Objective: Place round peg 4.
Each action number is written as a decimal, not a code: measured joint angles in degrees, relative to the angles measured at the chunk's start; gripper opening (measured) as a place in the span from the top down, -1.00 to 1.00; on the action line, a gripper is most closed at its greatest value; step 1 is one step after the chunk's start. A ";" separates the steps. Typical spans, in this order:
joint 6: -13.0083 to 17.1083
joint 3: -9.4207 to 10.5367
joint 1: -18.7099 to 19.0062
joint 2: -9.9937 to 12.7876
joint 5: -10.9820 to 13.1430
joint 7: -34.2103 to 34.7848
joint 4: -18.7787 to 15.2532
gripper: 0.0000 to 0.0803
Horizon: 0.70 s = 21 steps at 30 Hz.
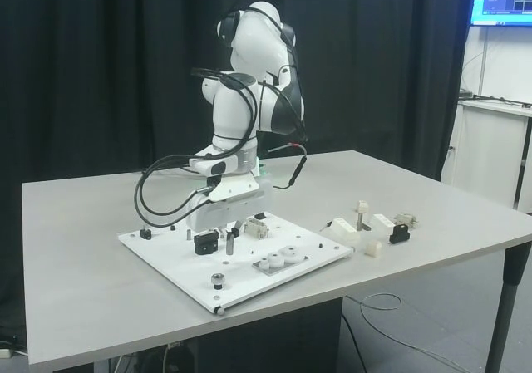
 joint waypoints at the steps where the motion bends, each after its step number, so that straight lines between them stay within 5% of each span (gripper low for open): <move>1: 0.00 -0.01 0.00 0.00 0.00 0.00 0.00 0.65; 21: 0.00 -0.48 0.00 0.00 0.00 0.00 0.22 0.65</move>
